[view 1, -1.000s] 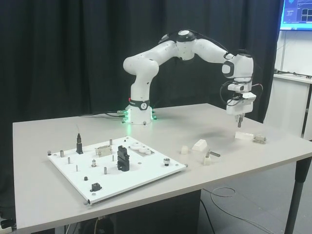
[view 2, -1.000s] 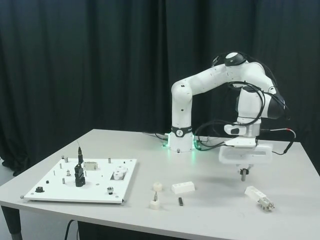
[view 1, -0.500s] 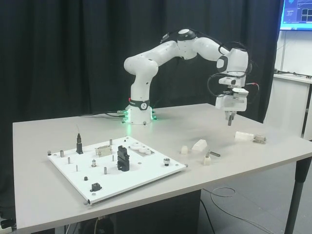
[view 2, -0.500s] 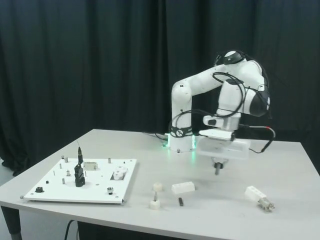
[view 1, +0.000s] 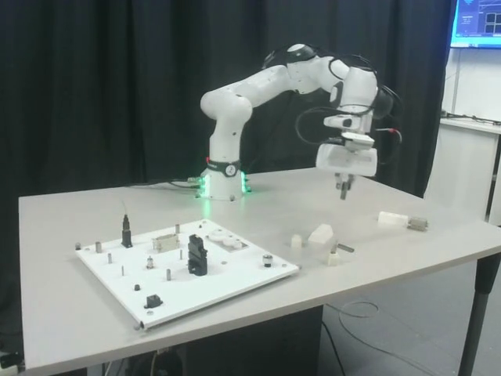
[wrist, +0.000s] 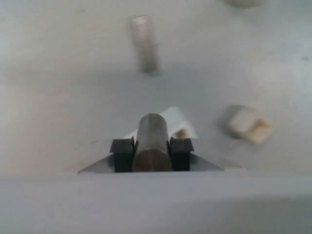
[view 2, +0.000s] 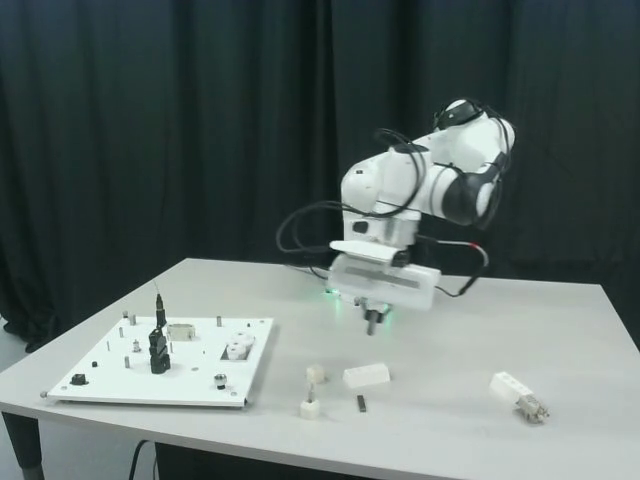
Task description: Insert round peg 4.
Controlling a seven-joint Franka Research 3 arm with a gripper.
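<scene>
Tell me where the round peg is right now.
The round peg is clamped in the tool, hanging in the air above the grey table, over the loose white blocks and well short of the white board.

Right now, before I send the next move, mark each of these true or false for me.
1. The pincer is shut on the round peg. True.
2. The peg is already seated in the white board. False: it hangs in the air above the grey table, off to the side of the board.
3. The arm is bolted on the white board. False: its base stands on the table behind the board.
4. A white block lies on the table off the board. True.
5. Green light shows at the arm's base. True.
</scene>
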